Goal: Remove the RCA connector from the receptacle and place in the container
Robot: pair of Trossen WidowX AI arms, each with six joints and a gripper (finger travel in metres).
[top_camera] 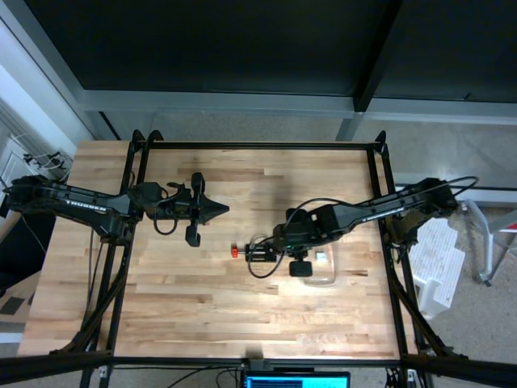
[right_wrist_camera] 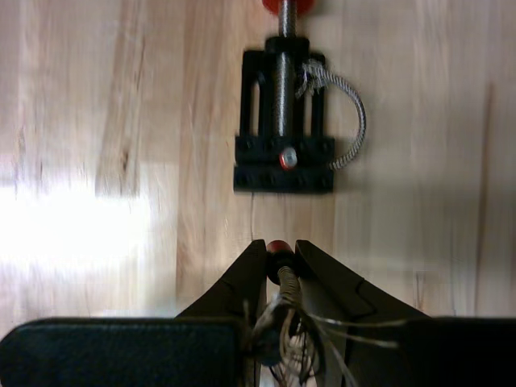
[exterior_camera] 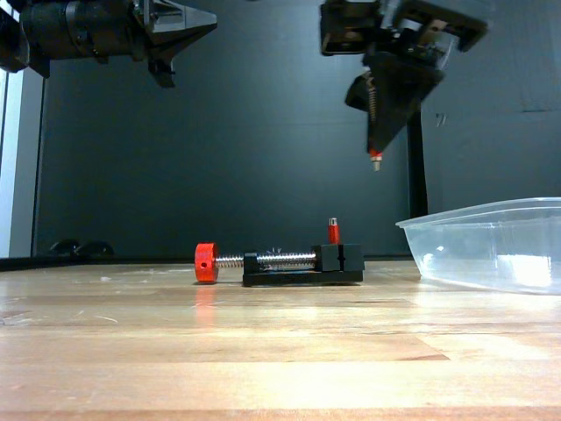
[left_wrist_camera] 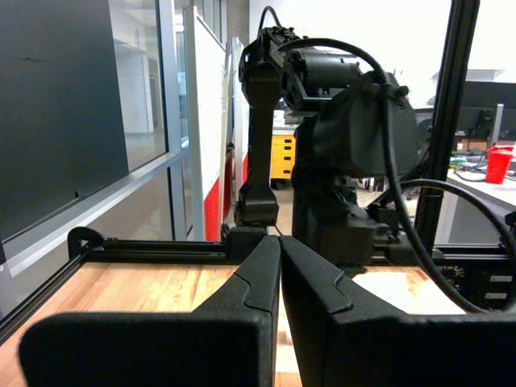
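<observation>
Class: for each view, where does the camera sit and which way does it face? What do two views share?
High view: above the near edge, looking down and away; both arms, left gripper shut at left, right gripper by the receptacle.
Low view: table-top height, looking level; both grippers overhead, container at right.
Left wrist view: along the left gripper toward the right arm.
Right wrist view: down along the right gripper, clamped on the RCA connector.
Shared: low and right wrist views both show the receptacle.
</observation>
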